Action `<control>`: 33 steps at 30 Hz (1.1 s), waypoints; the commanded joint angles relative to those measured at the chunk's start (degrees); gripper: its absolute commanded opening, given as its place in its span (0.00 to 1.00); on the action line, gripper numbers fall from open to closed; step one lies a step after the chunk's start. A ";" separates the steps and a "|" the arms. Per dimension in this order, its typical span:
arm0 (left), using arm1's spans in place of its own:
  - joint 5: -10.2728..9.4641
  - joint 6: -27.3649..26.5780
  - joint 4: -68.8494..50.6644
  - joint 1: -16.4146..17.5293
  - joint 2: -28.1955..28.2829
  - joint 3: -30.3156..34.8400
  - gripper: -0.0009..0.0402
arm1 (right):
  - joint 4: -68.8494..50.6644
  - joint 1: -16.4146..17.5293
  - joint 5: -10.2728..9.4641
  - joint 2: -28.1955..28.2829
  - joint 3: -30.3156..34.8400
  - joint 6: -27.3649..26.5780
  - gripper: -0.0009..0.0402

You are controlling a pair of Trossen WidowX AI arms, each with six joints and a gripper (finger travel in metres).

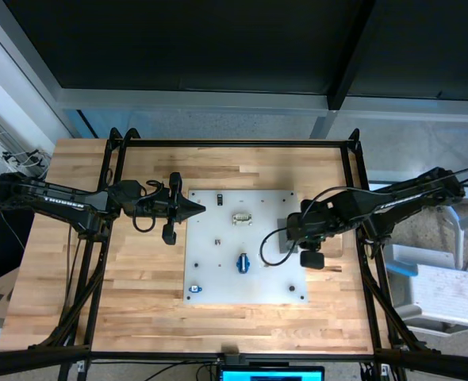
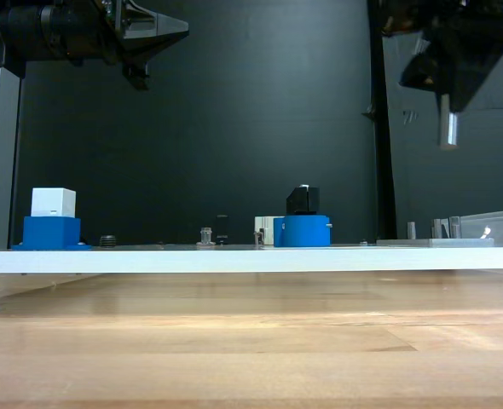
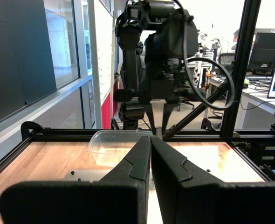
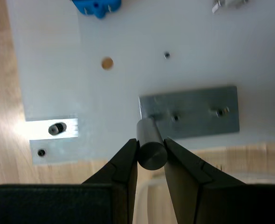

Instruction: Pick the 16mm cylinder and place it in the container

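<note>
We hold the cylinder (image 4: 151, 148) pinched upright in the right jaws, high over the board's (image 1: 226, 282) right edge, seemingly to clear its parts toward the container (image 2: 490, 226) just beside it, while the left jaws hang shut above the left edge.

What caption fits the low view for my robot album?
Right hand holds the 16mm cylinder high, near the container; left hand hovers shut, high over the board's left edge.

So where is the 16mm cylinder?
Low view, right side: the right tool holds the 16mm cylinder high above the board's edge, by the container; the left tool hovers shut at the left edge.
</note>
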 commanded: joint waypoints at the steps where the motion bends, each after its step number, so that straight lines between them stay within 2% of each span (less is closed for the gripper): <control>1: 0.00 0.02 0.04 0.02 0.00 0.00 0.02 | 0.04 -1.05 -1.97 -3.13 -3.54 0.59 0.04; 3: 0.00 0.02 0.04 0.00 0.02 0.00 0.02 | 0.04 -1.88 -3.98 -5.09 -5.73 1.14 0.04; 11: 0.00 0.02 0.04 0.00 0.02 0.00 0.02 | -0.37 -3.76 -4.39 -11.98 -13.29 4.61 0.04; 15: 0.00 0.02 0.04 0.00 0.02 0.00 0.02 | -0.48 -4.96 -8.57 -14.32 -16.00 5.14 0.04; 19: 0.00 0.02 0.04 0.00 0.02 0.00 0.02 | -1.55 -6.19 -8.92 -16.41 -18.18 5.66 0.04; 24: 0.00 0.00 0.04 0.00 0.02 0.00 0.02 | -3.17 -7.91 -10.45 -17.49 -20.20 5.90 0.04; 29: 0.00 0.02 0.04 0.00 0.02 0.00 0.02 | -2.62 -10.62 -14.32 -17.53 -22.73 5.79 0.04; 33: 0.00 0.02 0.04 0.02 0.02 0.00 0.02 | -2.01 -12.24 -14.34 -17.51 -24.63 5.57 0.06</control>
